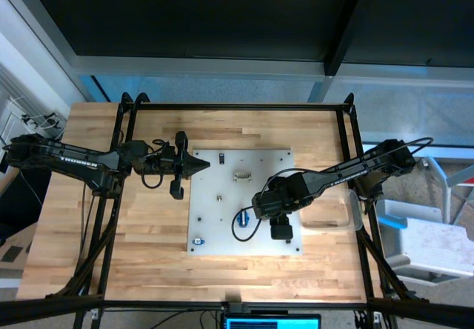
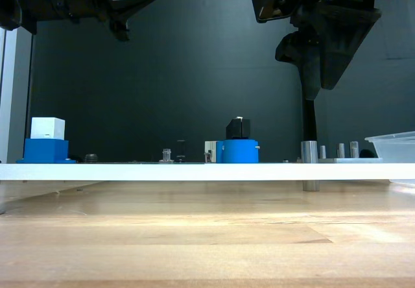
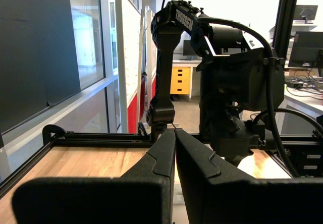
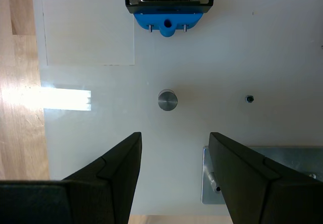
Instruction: Pick the 16mm cylinder and place it in the taskboard
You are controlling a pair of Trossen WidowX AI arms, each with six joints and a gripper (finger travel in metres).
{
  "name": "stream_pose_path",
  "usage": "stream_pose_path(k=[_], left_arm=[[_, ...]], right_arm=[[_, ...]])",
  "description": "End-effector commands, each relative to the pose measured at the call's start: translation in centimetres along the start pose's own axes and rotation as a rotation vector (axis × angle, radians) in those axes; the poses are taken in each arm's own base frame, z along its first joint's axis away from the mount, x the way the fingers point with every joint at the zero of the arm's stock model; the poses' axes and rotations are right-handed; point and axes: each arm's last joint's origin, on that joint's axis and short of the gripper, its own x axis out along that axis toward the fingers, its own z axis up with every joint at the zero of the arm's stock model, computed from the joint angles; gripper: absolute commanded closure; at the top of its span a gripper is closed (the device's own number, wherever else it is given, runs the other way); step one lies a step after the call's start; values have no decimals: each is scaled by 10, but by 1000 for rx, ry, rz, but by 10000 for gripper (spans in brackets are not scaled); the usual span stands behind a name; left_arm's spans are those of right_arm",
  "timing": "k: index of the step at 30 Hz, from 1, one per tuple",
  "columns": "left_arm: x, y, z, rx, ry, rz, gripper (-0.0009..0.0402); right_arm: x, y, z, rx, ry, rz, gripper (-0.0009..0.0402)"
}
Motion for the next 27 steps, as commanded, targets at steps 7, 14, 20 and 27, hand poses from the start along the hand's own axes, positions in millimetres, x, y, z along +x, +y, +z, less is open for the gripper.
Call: stream_pose_path(k=[7,14,20,27], left_arm=[[0,0,0,0,-1,0,393],[0,0,0,0,-1,0,393],[0,0,0,0,-1,0,393],[0,0,0,0,-1,0,393]], right_arm=[[0,0,0,0,0,0,208],[0,0,0,0,0,0,208],[0,0,0,0,-1,0,208],[0,1,2,1,-19,6,208]])
